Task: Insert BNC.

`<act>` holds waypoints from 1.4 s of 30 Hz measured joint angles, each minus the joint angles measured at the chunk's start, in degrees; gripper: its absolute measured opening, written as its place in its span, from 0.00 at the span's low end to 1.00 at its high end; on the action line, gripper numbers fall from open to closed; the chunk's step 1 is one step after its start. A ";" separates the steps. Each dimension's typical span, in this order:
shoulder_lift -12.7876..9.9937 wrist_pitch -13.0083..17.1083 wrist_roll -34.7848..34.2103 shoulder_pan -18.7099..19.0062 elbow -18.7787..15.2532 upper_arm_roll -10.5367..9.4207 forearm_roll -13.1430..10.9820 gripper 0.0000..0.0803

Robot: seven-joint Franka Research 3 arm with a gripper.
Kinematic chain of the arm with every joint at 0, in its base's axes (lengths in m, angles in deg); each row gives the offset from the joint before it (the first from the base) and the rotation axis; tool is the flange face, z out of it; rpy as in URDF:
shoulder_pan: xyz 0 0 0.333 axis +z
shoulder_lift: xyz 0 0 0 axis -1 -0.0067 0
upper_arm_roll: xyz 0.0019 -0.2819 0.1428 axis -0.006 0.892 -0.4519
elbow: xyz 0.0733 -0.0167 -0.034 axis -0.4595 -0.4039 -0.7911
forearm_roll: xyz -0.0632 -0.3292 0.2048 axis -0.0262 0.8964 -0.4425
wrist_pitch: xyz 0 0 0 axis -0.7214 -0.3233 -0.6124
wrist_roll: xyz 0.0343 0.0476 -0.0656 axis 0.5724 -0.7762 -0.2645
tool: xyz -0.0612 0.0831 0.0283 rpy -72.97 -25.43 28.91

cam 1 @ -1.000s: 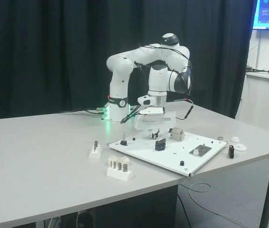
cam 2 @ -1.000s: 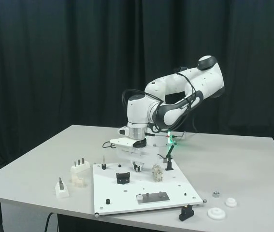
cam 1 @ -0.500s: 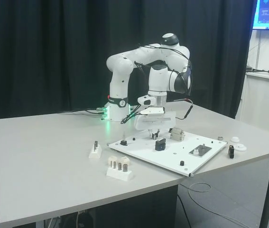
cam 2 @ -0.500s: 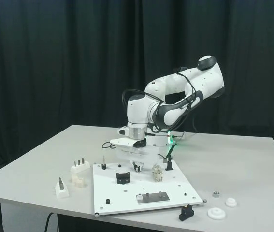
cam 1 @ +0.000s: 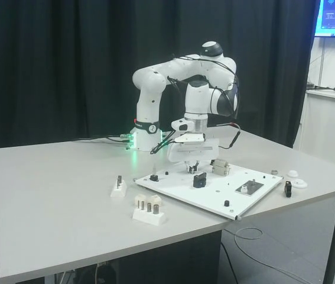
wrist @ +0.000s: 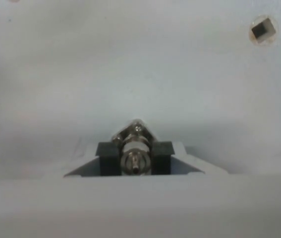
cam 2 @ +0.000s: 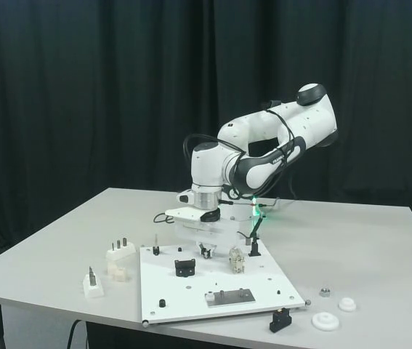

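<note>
In the wrist view a metal BNC connector [wrist: 135,157] sits tight between my two black fingers [wrist: 108,157]; the gripper [wrist: 135,161] is shut on it, just above the white board [wrist: 130,59]. From the room cameras the gripper [cam 1: 191,167] [cam 2: 206,251] hangs low over the rear middle of the white board [cam 1: 214,192] [cam 2: 191,294], fingers pointing straight down. The connector itself is too small to make out there. Whether it touches the board I cannot tell.
The board carries a black block [cam 1: 199,180] [cam 2: 184,268], a metal fitting [cam 1: 220,168] [cam 2: 236,260] and a grey plate [cam 1: 249,187] [cam 2: 227,297]. White holders with pins [cam 1: 149,209] [cam 2: 119,259] stand beside it. White rings [cam 1: 297,180] [cam 2: 325,320] lie near the table edge.
</note>
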 joint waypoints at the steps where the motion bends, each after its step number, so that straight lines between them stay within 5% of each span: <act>1: 0.00 -0.01 -0.19 0.00 0.00 0.00 -0.01 0.16; 21: 0.00 -0.03 -1.25 0.00 0.01 0.01 -0.05 0.16; 42: -0.01 0.32 13.93 0.02 0.03 -0.15 0.08 0.16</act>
